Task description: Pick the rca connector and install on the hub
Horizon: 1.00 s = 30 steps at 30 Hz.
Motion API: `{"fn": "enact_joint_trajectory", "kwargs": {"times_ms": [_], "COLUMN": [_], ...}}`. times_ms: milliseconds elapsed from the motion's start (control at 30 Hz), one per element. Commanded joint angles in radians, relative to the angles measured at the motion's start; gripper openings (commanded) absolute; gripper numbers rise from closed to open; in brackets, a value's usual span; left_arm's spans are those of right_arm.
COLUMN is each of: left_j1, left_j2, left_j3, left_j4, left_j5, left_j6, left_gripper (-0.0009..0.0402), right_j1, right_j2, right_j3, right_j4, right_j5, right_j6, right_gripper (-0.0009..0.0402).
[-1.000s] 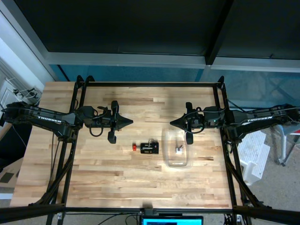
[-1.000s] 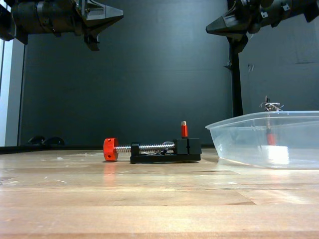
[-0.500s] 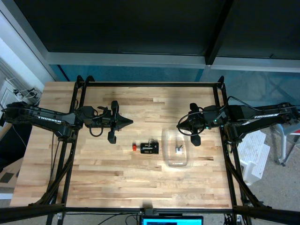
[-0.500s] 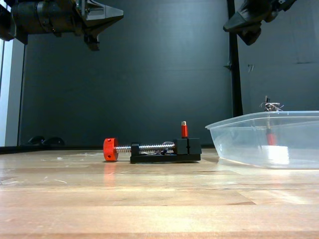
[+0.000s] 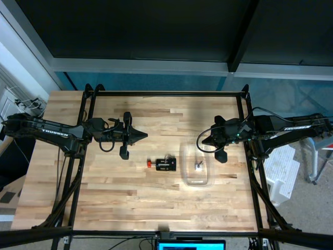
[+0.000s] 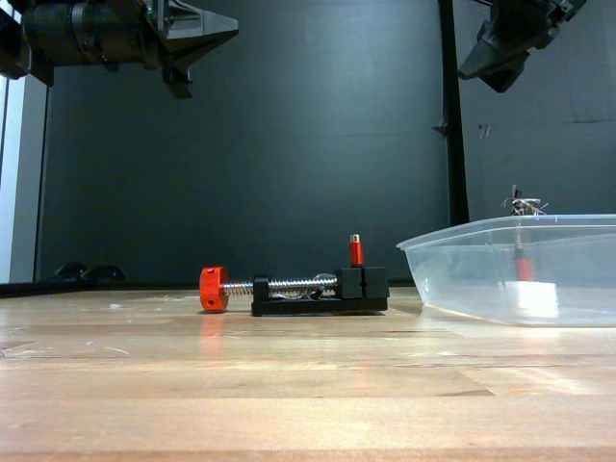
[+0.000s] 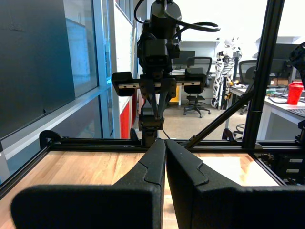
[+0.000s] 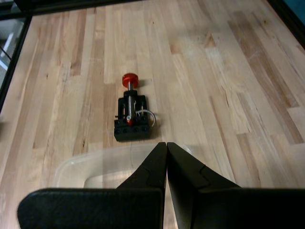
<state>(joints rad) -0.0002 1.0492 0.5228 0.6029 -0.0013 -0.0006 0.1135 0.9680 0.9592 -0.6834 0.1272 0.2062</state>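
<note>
High view: the right gripper [image 5: 204, 141], jaws together, hangs over the far edge of the clear tray [image 5: 207, 178]. The jaws should part, then drop squarely onto the rca connector [image 5: 198, 166], a tiny grey piece with a darker part lying in the tray beneath them. The hub [image 5: 166, 165] sits ahead of the tips, and the left gripper [image 5: 144, 136], jaws together, hangs well apart.

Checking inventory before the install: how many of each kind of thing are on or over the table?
clear tray: 1
rca connector: 1, inside the clear tray
hub: 1
end effectors: 2, left end effector raised left of the hub, right end effector raised near the clear tray's far end, both shut
total: 5
</note>
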Motion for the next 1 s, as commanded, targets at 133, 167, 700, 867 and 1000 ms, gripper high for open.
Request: {"fn": "enact_joint_trajectory", "kwargs": {"times_ms": [133, 167, 700, 867, 1000], "left_j1": [0.0, 0.0, 0.0, 0.0, 0.0], "left_j2": [0.0, 0.0, 0.0, 0.0, 0.0], "left_j3": [0.0, 0.0, 0.0, 0.0, 0.0], "left_j4": [0.0, 0.0, 0.0, 0.0, 0.0], "left_j5": [0.0, 0.0, 0.0, 0.0, 0.0], "left_j6": [0.0, 0.0, 0.0, 0.0, 0.0], "left_gripper": [0.0, 0.0, 0.0, 0.0, 0.0], "right_j1": [0.002, 0.002, 0.011, 0.019, 0.023], "right_j2": [0.013, 0.019, 0.138, 0.154, 0.173], "right_j3": [-0.001, -0.001, -0.001, -0.001, -0.001], "right_j4": [-0.022, -0.023, -0.13, -0.159, -0.192], "right_j5": [-0.021, -0.021, -0.103, -0.101, -0.1], "right_j6": [0.021, 0.022, 0.048, 0.048, 0.052], "right_gripper": [0.0, 0.0, 0.0, 0.0003, 0.003]}}
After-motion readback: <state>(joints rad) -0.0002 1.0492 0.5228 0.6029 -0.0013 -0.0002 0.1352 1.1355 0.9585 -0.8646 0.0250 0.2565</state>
